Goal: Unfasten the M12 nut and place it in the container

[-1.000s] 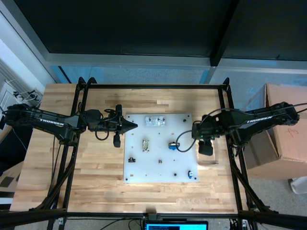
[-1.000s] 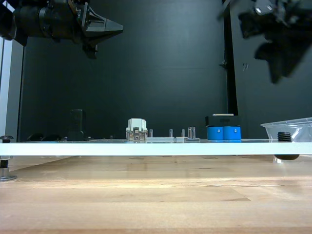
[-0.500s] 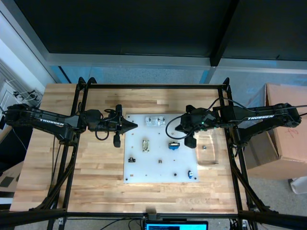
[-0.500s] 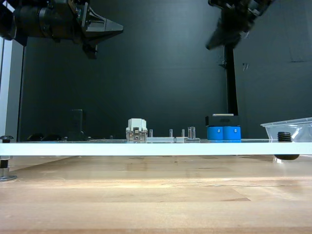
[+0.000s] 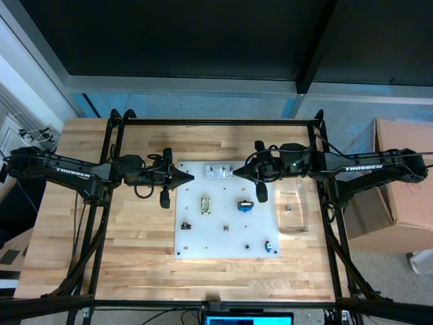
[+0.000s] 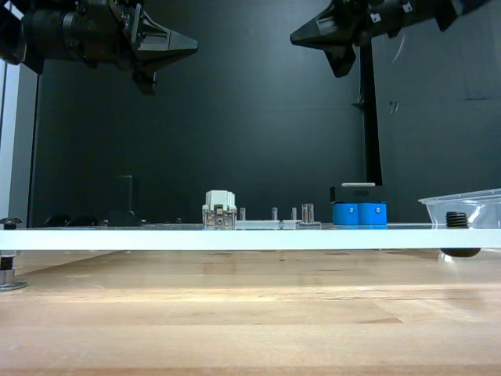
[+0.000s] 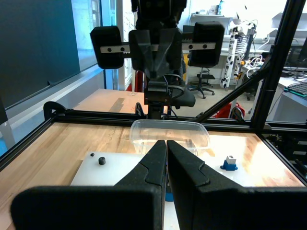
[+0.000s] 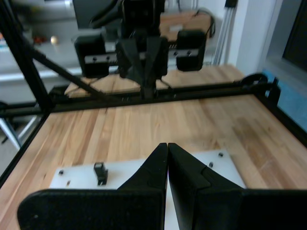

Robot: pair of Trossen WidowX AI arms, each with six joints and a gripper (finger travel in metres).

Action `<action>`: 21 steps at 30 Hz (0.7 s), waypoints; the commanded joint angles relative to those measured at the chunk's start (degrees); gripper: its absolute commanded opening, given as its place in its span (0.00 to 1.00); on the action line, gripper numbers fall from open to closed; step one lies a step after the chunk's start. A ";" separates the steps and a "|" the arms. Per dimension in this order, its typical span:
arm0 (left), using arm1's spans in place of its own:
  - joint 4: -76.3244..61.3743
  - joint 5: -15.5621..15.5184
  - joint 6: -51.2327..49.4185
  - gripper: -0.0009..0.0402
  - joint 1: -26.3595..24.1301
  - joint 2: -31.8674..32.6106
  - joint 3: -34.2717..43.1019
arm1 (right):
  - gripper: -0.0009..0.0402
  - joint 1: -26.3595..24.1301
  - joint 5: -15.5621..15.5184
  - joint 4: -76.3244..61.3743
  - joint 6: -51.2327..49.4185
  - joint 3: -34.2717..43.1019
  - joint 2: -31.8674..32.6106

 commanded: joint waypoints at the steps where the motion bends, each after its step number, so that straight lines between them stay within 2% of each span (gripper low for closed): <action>1: 0.00 0.02 -0.02 0.02 0.00 0.00 0.00 | 0.02 0.00 -1.31 6.75 0.09 -3.76 -0.81; 12: 0.02 0.02 0.00 0.02 0.00 0.00 0.00 | 0.02 -0.11 -1.57 24.98 0.98 -15.10 -2.60; 21: 0.00 0.02 0.00 0.02 0.00 0.00 0.00 | 0.02 -0.11 -1.66 29.40 0.94 -18.67 -3.04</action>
